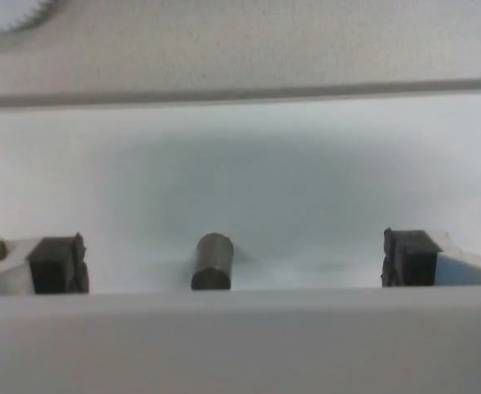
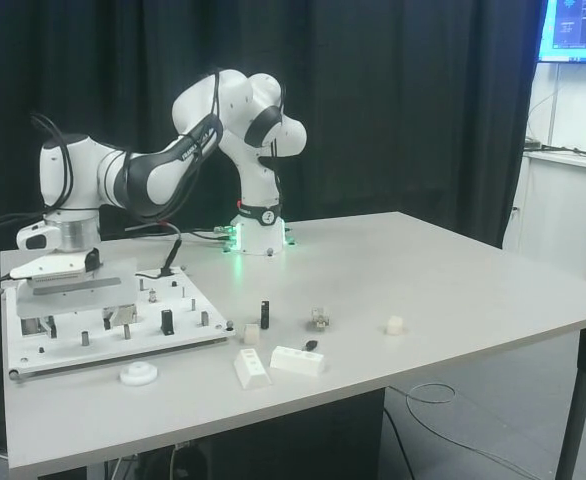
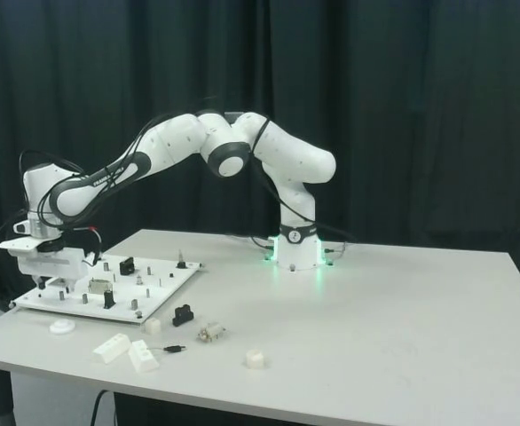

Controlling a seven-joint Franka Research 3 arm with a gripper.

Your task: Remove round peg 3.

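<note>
In the wrist view a short dark grey round peg stands upright in the white board. My gripper is open, its black pads well apart, one on each side of the peg and not touching it. Seen from the room, the gripper hangs low over the far left end of the board, and the hand hides the peg. The second room view shows the gripper at that same end of the board.
Other pegs and black parts stand on the board. A white gear lies just off its front edge. Two white blocks, a black piece, a metal part and a small white cube lie on the grey table.
</note>
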